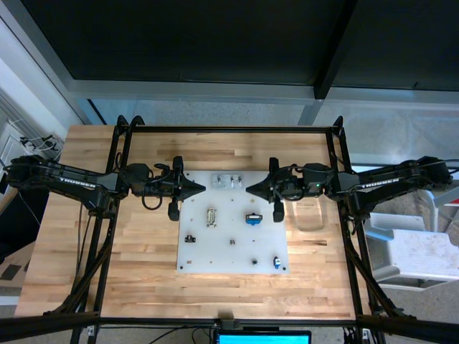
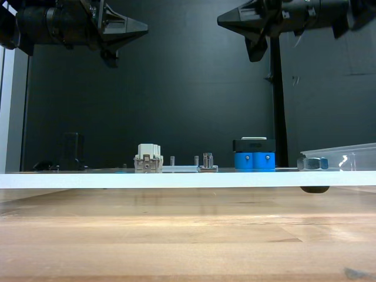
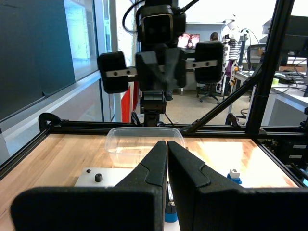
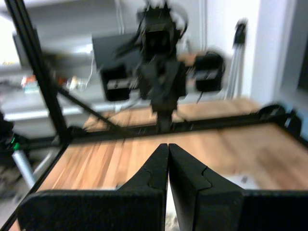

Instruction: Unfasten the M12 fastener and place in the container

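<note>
Board point(image 1: 215, 247) beneath both closed end effectors point(image 1: 199, 188) point(image 1: 251, 189).

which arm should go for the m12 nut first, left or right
Right, probably. The nut sits at the near right edge of the board, and the container lies off that same side. The right gripper and left gripper both hover shut above the far half, the right one nearer both.

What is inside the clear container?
Nothing visible: wood shows through the container, its far edge hidden beneath the right arm. The left gripper and right gripper hover shut above the board.
</note>
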`<state>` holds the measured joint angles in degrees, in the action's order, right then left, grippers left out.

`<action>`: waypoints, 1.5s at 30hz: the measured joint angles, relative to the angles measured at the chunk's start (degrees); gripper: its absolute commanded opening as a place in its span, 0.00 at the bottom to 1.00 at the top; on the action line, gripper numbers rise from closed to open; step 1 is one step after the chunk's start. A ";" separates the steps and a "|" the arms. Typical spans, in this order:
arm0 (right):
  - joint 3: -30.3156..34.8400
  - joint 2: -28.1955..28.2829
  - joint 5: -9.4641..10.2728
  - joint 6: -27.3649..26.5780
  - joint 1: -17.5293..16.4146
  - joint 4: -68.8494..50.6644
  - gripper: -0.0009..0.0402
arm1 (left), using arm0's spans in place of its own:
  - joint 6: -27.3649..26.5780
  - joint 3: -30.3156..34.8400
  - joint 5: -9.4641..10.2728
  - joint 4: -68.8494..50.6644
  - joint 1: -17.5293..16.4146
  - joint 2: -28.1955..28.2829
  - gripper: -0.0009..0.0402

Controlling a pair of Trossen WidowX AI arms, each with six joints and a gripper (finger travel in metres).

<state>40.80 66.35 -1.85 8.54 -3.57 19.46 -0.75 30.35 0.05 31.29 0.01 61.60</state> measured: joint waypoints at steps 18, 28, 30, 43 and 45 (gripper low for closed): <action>22.45 13.25 -2.49 11.80 -9.03 -40.89 0.02 | 0.00 0.02 0.02 0.00 0.00 0.00 0.02; 31.91 21.44 -3.30 23.45 -13.81 -54.71 0.02 | 0.00 0.02 0.02 0.00 0.00 -0.02 0.02; 33.92 23.06 -3.28 25.16 -14.64 -57.48 0.02 | -0.02 0.02 0.00 0.00 0.00 -0.02 0.02; 51.49 36.09 -2.86 37.22 -18.73 -80.96 0.02 | 0.00 0.00 0.00 0.00 0.00 -0.02 0.02; 54.01 38.05 -2.01 39.76 -19.21 -83.95 0.02 | 0.00 0.02 0.02 0.00 0.00 -0.02 0.02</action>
<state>94.80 104.40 -3.86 48.29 -22.79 -64.49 -0.75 30.37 0.08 31.29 0.01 61.58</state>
